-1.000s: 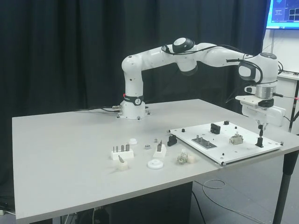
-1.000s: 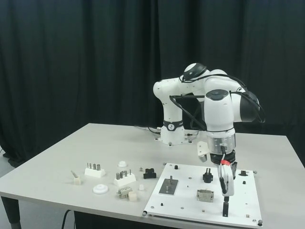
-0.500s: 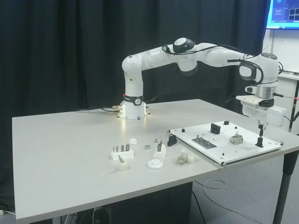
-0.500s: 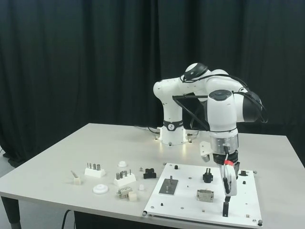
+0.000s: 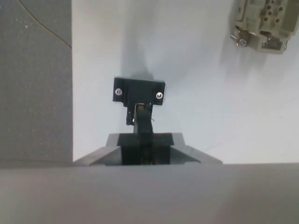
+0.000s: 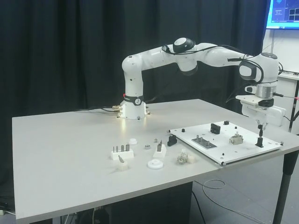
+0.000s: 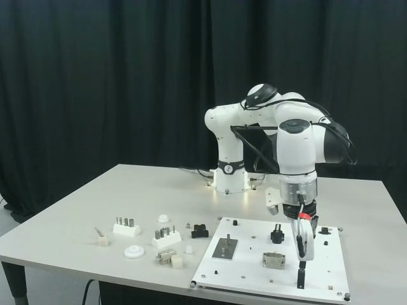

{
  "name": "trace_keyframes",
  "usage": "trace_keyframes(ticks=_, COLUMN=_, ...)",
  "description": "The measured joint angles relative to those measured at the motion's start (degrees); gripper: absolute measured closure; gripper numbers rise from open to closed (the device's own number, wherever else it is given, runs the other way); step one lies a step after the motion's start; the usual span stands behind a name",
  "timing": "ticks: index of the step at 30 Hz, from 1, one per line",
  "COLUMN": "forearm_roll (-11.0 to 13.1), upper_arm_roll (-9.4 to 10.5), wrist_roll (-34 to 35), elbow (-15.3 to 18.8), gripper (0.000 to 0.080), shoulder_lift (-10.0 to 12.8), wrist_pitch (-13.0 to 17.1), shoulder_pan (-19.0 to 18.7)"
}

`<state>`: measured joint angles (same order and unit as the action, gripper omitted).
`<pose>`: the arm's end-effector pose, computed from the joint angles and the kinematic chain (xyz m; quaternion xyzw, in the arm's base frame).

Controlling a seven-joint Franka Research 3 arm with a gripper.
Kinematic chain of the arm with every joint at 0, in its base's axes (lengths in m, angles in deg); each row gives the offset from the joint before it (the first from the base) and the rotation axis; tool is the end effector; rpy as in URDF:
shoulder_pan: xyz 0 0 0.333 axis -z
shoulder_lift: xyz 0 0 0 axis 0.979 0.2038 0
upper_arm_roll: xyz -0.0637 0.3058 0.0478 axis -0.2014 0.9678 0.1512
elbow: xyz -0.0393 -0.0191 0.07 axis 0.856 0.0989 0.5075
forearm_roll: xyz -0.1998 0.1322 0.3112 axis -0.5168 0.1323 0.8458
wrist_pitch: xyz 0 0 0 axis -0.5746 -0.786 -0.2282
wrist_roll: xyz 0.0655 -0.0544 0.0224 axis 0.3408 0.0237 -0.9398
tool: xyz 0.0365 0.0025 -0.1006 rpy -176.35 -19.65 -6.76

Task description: Insert USB.

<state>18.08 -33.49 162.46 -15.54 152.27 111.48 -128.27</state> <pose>0.7242 0.2960 0.2852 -0.4362 0.8986 0.0462 0.0128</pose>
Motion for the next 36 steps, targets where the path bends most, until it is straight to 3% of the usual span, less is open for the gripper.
trace_keyframes(ticks=36, forearm_roll=-1.10, upper_arm_roll=0.05, wrist_roll=0.73, elbow=0.39, gripper=0.0752, shoulder_lift=0.40, wrist_pitch=1.56, shoulder_pan=-0.37)
